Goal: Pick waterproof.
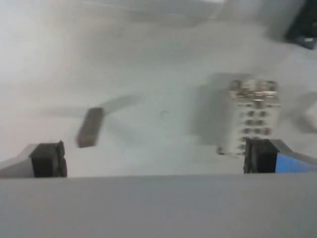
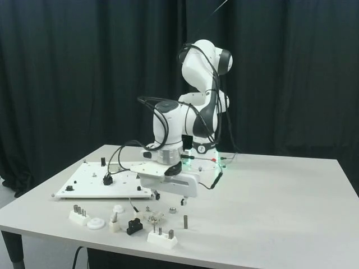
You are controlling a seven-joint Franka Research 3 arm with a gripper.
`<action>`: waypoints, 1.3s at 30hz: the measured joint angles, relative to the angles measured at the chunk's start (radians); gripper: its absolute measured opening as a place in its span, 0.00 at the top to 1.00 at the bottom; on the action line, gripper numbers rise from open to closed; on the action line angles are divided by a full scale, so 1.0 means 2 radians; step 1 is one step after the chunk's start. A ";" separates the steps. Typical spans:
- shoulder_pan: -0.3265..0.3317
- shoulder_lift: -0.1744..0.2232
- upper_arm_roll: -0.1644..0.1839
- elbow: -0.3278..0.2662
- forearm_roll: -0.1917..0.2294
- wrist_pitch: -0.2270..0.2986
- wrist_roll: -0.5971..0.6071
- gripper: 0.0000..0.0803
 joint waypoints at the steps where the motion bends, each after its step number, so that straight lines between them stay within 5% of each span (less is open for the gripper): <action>1: -0.003 -0.001 0.000 0.001 -0.003 -0.002 0.000 0.00; 17: -0.045 -0.001 0.002 -0.006 -0.019 -0.006 -0.065 0.00; 39: -0.074 0.016 0.040 -0.045 -0.013 0.064 -0.079 0.00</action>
